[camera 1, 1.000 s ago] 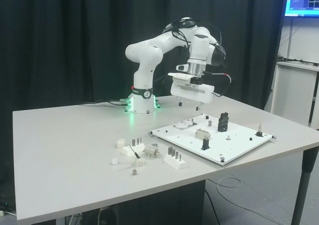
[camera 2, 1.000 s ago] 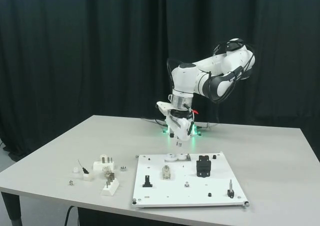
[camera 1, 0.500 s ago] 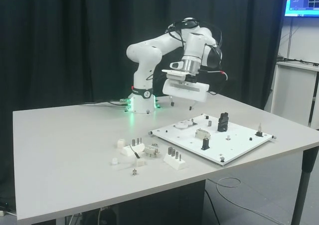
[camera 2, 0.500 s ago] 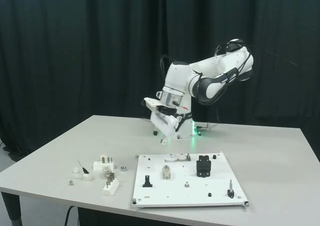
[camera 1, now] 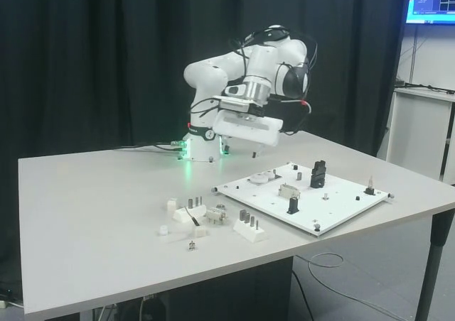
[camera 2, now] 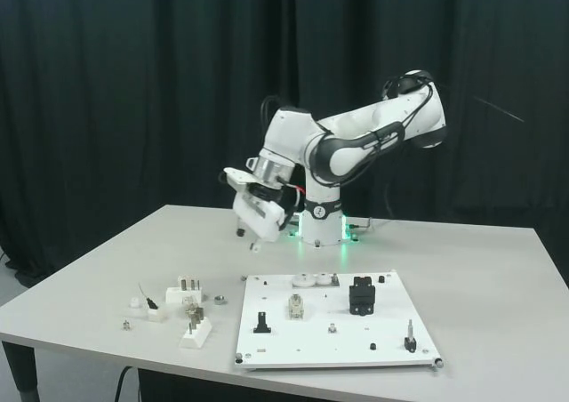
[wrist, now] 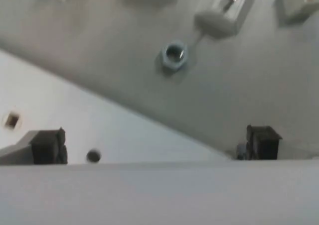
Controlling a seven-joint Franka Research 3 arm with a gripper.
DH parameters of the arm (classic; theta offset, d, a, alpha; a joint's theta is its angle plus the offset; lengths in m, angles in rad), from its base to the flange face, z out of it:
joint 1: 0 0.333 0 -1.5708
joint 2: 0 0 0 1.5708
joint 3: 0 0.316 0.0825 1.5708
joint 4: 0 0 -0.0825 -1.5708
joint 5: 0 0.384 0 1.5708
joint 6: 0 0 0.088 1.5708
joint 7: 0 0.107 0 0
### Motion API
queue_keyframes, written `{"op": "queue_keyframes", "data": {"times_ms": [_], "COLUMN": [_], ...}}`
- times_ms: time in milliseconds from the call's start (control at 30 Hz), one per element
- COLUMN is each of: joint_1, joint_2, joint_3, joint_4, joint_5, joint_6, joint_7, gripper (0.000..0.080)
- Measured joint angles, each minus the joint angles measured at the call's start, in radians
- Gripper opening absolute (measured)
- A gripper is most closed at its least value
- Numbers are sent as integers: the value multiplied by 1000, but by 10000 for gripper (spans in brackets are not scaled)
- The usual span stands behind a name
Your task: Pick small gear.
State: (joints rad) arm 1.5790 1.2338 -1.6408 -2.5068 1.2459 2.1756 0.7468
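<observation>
i see the gripper hanging in the air over the grey table, above the gap between the white board and the loose parts, touching nothing. in the wrist view its two black fingertips stand wide apart with nothing between them. below it lie a nut on the bare table, a white block just beside it, and the board's edge. the small gear, as far as i can make out, is one of two round white pieces at the board's back edge, near the arm's base; it is well apart from the gripper.
</observation>
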Motion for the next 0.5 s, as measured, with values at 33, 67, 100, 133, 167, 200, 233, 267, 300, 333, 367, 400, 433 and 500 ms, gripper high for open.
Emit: {"op": "queue_keyframes", "data": {"times_ms": [33,67,100,133,167,200,233,267,300,333,367,400,433,500], "joint_1": [-13,-27,-39,-54,-67,-79,-93,-106,-119,-133,-147,-160,-175,-203], "joint_2": [0,0,0,0,0,0,0,0,0,0,0,0,0,0], "joint_3": [2,5,7,10,13,16,19,22,26,30,34,38,42,51], "joint_4": [2,4,5,7,9,11,13,15,17,19,22,26,29,37], "joint_5": [8,15,21,27,34,41,49,56,64,73,83,92,101,122], "joint_6": [4,8,13,18,22,26,31,36,40,43,47,52,57,66], "joint_7": [-18,-38,-55,-76,-93,-110,-128,-146,-163,-179,-197,-214,-232,-268], "gripper": [800,800,800,800,800,800,800,800,800,800,800,800,800,800]}}
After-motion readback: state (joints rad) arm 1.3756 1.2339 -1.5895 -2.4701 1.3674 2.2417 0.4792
